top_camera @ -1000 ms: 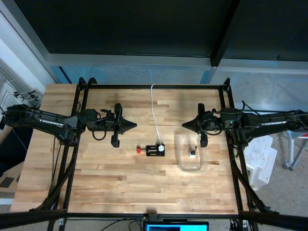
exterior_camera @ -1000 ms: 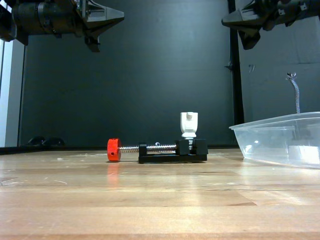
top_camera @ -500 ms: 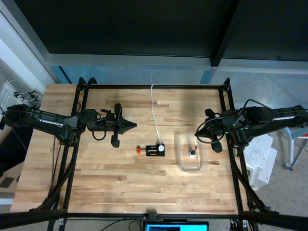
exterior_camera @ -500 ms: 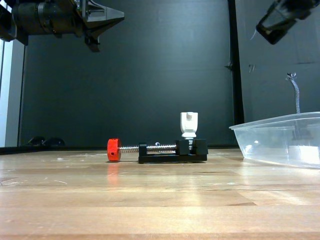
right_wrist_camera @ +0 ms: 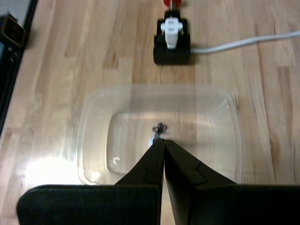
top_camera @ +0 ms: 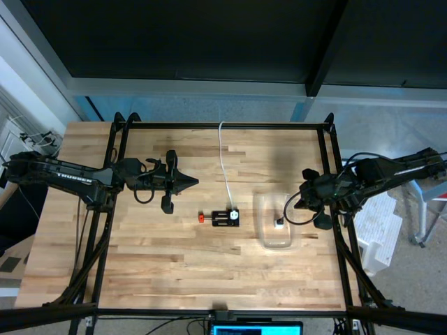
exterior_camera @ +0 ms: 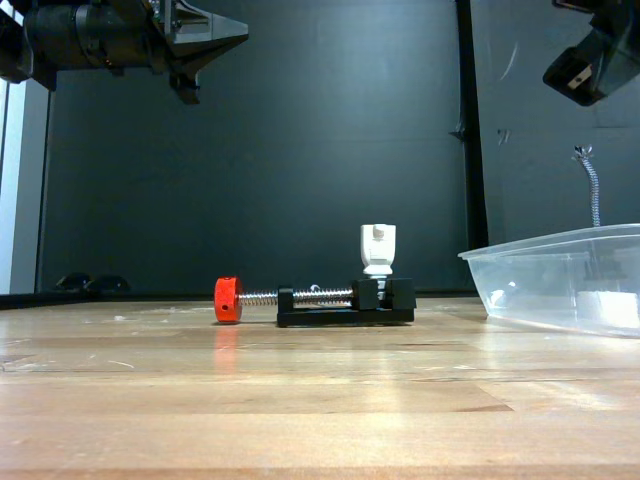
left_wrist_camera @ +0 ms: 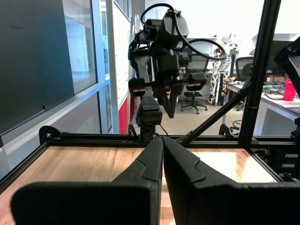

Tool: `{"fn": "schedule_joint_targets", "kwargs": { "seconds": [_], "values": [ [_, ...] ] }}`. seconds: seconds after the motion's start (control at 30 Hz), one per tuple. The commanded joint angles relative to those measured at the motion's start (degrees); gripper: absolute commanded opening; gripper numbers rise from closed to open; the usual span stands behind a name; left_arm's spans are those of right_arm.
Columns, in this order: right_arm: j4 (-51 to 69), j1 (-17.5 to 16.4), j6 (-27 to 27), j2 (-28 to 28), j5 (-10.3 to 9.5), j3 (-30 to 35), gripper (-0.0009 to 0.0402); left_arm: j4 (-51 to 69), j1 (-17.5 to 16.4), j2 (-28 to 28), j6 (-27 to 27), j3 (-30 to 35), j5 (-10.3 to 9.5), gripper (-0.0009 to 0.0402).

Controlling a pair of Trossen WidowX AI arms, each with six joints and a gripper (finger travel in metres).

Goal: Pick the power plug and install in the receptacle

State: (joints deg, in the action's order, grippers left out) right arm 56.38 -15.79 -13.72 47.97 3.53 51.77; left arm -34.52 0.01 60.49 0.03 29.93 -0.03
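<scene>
Jaws, left: left gripper (left_wrist_camera: 162,138) has its jaws pressed together and hovers high over the desk's (top_camera: 160,265) left half, probably parked.
Socket: receptacle (exterior_camera: 377,243) stands upright, clamped in the red-knobbed vise (top_camera: 223,218), likely so it won't shift during insertion.
Plug: power plug (right_wrist_camera: 160,127) lies inside the clear tray (right_wrist_camera: 93,108). The right wrist view shows it plainly, the low view does not.
Jaws, right: right gripper (right_wrist_camera: 163,141) has its jaws pressed together and aims down at the plug from above the tray.

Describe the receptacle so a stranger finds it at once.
On the wooden table, between the left gripper and the right gripper above the clear tray, a white cable ends. The receptacle is its white head upright in a red-knobbed vise.
</scene>
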Motion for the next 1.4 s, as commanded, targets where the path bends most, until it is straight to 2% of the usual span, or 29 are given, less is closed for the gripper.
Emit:
{"fn": "schedule_joint_targets", "kwargs": {
  "seconds": [0.03, 0.13, 0.3, 0.43, 0.5, 0.73, 0.9, 1.4],
  "values": [
    [1.2, -0.46, 0.0, 1.27, 0.11, -0.07, 0.0017, 0.0, -0.02, 0.0, -0.02, 0.02, 0.0, 0.0],
    [2.38, -1.01, -0.04, 2.19, 0.46, -0.09, 0.0033, 0.0, 0.0, 0.0, -0.02, 0.02, 0.0, 0.0],
    [4.26, -3.89, -2.6, 5.14, 4.68, -0.15, 0.007, 0.0, 0.0, 0.0, -0.02, 0.02, 0.0, 0.0],
    [4.2, -4.85, -2.95, 7.06, 4.81, -0.37, 0.0106, 0.0, 0.0, 0.0, -0.02, 0.02, 0.0, 0.0],
    [4.15, -4.9, -3.87, 7.54, 5.92, -0.85, 0.0125, 0.0, -0.02, 0.0, -0.02, 0.02, 0.0, 0.0],
    [-0.46, -6.27, -5.55, 9.57, 5.92, -4.24, 0.0187, 0.0, 0.0, 0.0, -0.02, 0.02, 0.0, 0.0],
    [-3.48, -6.36, -5.55, 12.2, 6.03, -5.62, 0.0214, 0.0, 0.0, 0.0, -0.02, 0.02, 0.0, 0.0],
    [-15.08, -6.34, -5.33, 18.34, 5.92, -11.15, 0.0217, 0.0, 0.0, 0.0, -0.02, 0.02, 0.0, 0.0]
  ]
}}
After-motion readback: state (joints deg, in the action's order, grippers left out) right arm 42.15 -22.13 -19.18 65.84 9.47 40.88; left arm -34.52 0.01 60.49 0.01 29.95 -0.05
